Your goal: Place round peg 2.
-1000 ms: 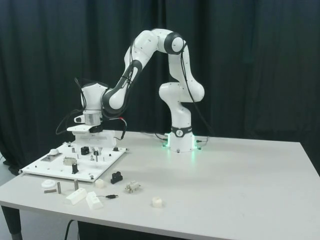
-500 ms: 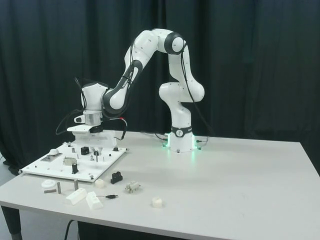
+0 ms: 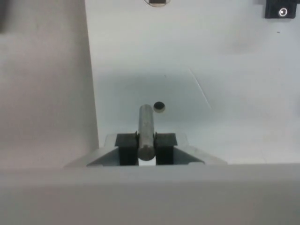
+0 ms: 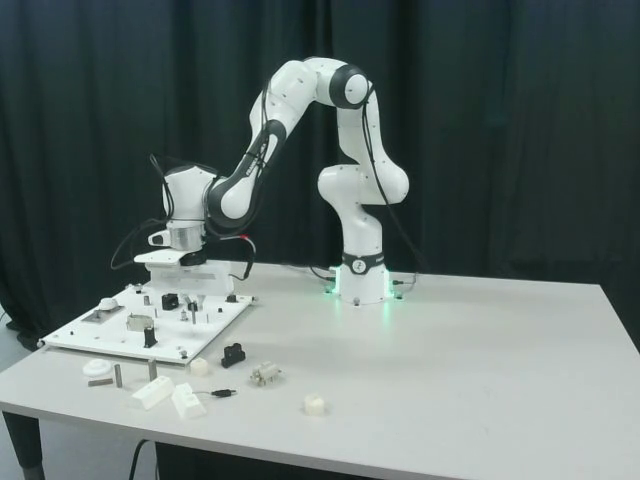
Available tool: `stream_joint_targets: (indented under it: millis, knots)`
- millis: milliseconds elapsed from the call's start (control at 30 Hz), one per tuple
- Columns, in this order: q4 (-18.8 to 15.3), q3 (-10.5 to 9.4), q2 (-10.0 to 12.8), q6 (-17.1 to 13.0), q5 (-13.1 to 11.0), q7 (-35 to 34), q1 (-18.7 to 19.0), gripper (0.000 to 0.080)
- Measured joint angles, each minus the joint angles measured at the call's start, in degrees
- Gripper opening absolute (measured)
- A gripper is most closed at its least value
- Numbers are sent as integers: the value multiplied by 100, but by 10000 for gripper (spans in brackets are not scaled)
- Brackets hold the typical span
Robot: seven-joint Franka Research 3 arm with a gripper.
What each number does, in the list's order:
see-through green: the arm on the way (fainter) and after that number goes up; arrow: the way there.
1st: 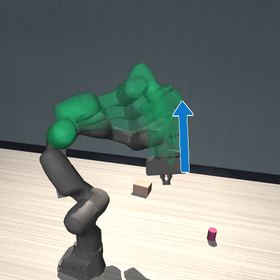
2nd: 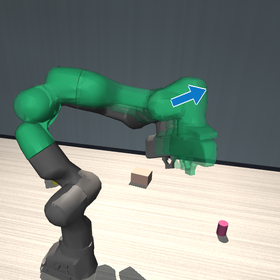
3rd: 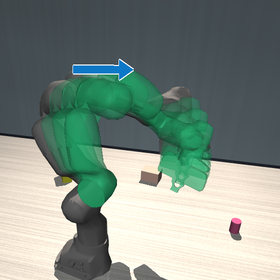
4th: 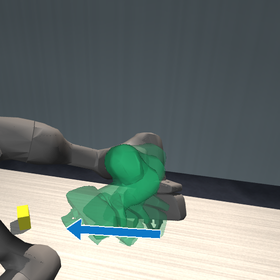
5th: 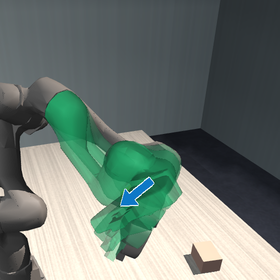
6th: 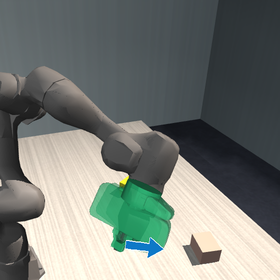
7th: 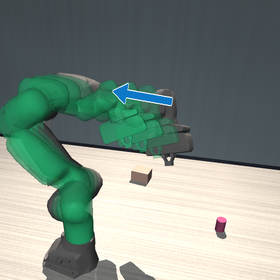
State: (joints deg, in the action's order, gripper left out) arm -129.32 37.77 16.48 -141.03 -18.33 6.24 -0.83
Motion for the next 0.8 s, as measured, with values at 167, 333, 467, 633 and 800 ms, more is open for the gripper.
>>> stream_joint_targets:
  millis: [167,333,467,633,800]
  knots:
    - [31,-2,-1,0,-1,-19,83,74]
    - [74,-8,-7,0,-6,-100,242,74]
    - [116,-18,-11,0,-10,-202,405,74]
    - [189,-63,-11,0,-18,-342,617,74]
    - [252,-126,-7,-4,-50,-494,834,74]
